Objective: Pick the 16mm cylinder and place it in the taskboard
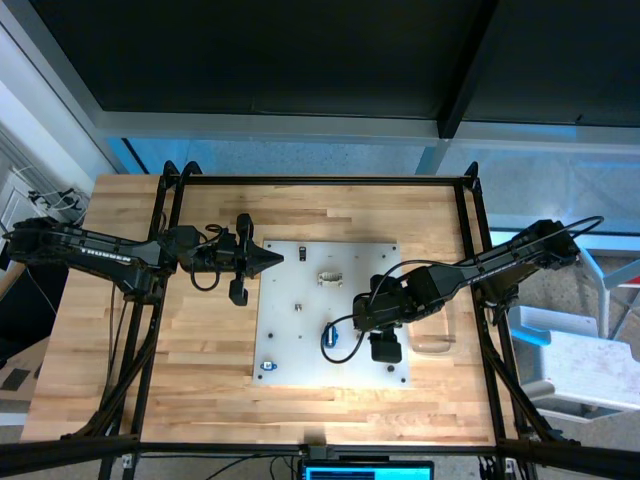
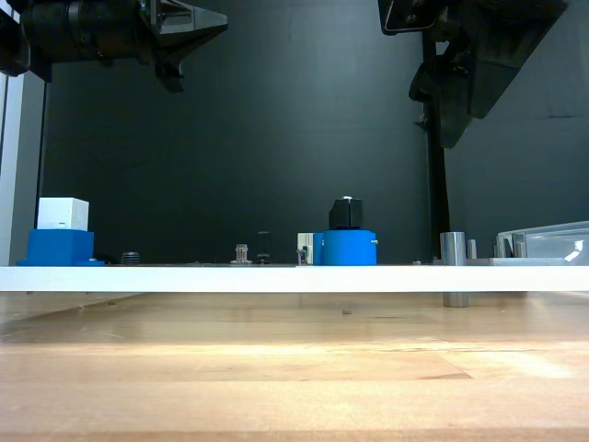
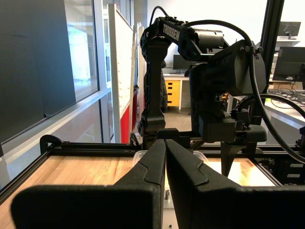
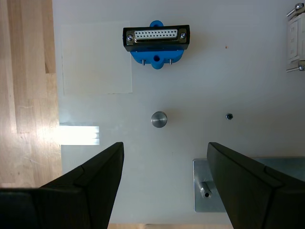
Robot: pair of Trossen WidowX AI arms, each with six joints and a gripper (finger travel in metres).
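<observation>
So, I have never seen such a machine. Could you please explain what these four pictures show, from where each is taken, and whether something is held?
These are two robot arms at the sides of a wooden table. One picture looks down from above, one looks level along the table top, and two come from cameras on the arms. The left gripper hangs in the air near the left edge of the white taskboard, fingers shut, holding nothing. The right gripper hangs over the board, fingers open and empty. Below it a small round metal peg, probably the 16mm cylinder, stands on the board. A blue connector is also fixed there. A clear tray lies at the board's right edge.
</observation>
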